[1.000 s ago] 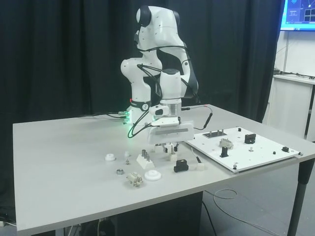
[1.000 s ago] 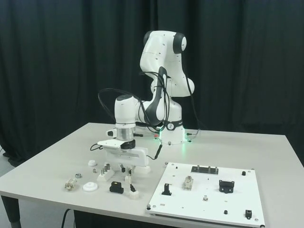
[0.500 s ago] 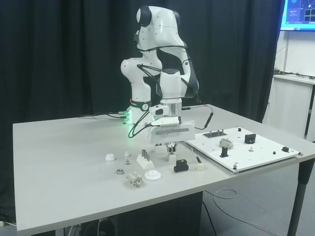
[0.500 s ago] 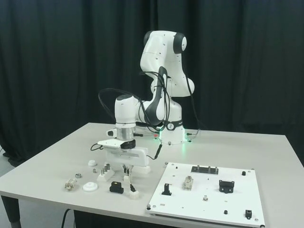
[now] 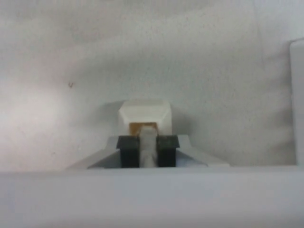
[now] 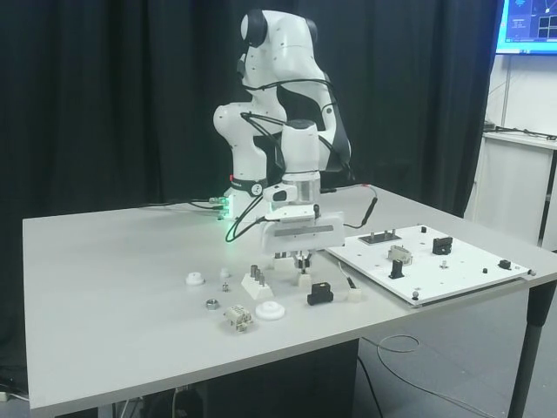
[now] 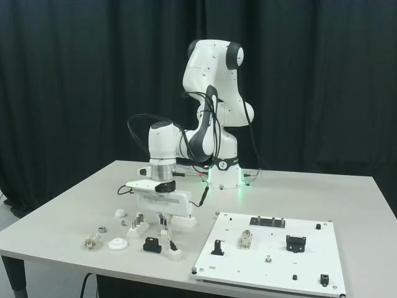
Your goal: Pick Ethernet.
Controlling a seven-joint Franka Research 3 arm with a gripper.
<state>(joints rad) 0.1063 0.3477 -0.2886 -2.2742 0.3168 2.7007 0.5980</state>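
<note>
In the wrist view my gripper (image 5: 147, 151) is shut on the Ethernet plug (image 5: 148, 140), a small pale piece pinched between the two black fingertips (image 5: 127, 151). Right below it a white holder block (image 5: 144, 113) rests on the grey table. From the first room view the gripper (image 6: 300, 259) hangs a little above that holder (image 6: 303, 279), near the table's front middle. The second room view shows the gripper (image 7: 164, 219) over the same holder (image 7: 166, 234). The plug itself is too small to make out in either room view.
A white board (image 6: 461, 266) with mounted parts lies to the right. Around the holder are a black bracket (image 6: 319, 293), a white block with a cable (image 6: 352, 291), a white pegged block (image 6: 257, 283), a white gear (image 6: 271, 311), a metal connector (image 6: 237, 318) and a nut (image 6: 210, 304).
The fingers, apart around the holder a second ago, have shut on the plug. The hand has since risen a little from the holder.
</note>
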